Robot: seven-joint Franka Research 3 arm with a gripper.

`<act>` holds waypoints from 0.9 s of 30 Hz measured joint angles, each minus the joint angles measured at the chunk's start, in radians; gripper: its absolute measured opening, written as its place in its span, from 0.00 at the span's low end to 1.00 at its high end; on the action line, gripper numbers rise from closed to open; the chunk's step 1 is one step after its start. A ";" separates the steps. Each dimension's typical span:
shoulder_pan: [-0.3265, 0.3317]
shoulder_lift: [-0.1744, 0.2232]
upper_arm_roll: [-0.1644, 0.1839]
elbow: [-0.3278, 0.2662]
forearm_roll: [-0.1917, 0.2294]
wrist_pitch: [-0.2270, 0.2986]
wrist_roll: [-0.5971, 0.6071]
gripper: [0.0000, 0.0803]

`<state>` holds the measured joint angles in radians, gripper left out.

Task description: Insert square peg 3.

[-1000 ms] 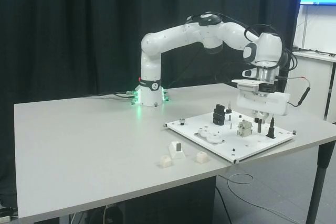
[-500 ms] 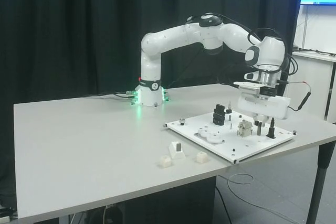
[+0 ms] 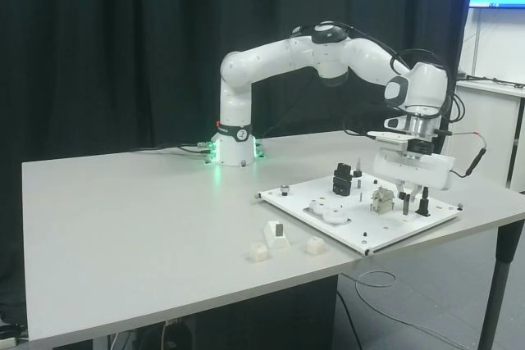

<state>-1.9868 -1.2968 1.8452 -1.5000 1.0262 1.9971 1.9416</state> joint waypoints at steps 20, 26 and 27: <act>0.000 -0.004 0.017 0.000 -0.013 0.019 0.029 0.14; -0.001 -0.008 0.021 0.000 -0.013 0.026 0.036 0.14; -0.001 -0.009 0.022 0.000 -0.014 0.028 0.036 0.14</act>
<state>-1.9876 -1.3054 1.8672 -1.5001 1.0127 2.0251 1.9774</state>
